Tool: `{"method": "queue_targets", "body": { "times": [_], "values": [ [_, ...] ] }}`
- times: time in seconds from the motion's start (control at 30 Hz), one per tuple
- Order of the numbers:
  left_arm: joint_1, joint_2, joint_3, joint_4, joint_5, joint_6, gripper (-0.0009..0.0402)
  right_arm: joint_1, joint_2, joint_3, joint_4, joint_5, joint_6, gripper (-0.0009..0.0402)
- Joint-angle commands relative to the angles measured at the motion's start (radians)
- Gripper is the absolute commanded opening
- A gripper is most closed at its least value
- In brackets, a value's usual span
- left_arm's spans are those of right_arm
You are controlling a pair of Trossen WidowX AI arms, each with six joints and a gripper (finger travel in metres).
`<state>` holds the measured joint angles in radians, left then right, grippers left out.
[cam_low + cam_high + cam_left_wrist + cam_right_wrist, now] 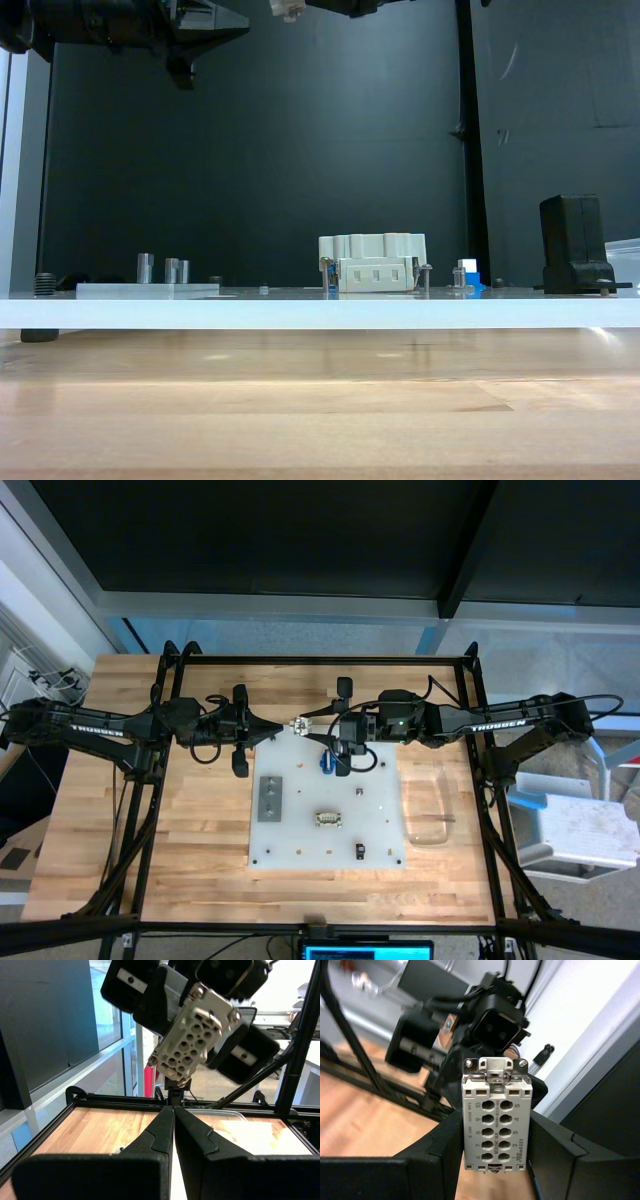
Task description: Pick the HAN10E connector and install in the HAN10E hub
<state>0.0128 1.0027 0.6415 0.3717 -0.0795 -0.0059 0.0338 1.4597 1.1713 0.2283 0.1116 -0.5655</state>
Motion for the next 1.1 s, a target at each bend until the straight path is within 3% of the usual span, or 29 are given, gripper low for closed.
{"method": "queue_targets", "body": {
  "times": [0.03, 0.17, 0.27, 0.8, 0.97, 1.1],
  "values": [
    [0.0, 0.0, 0.0, 0.0, 0.0, 0.0, 0.0, 0.002, -0.001, -0.007, 0.002, 0.0, -0.143, 0.0],
    [0.0, 0.0, 0.0, 0.0, 0.0, 0.0, 0.0, 0.002, -0.001, -0.013, 0.002, 0.001, -0.29, 0.0],
    [0.0, 0.0, 0.0, 0.0, 0.0, 0.0, 0.0, 0.003, -0.001, -0.012, 0.002, 0.001, -0.334, 0.0],
    [0.0, 0.0, 0.0, 0.0, 0.0, 0.0, 0.0, 0.01, -0.004, -0.008, -0.02, 0.002, -0.33, 0.0],
    [0.0, 0.0, 0.0, 0.0, 0.0, 0.0, 0.0, 0.059, -0.027, 0.058, -0.262, 0.028, -0.317, 0.0],
    [0.0, 0.0, 0.0, 0.0, 0.0, 0.0, 0.0, 0.084, -0.027, 0.153, -0.587, 0.027, -0.185, 0.0]
  ]
}}
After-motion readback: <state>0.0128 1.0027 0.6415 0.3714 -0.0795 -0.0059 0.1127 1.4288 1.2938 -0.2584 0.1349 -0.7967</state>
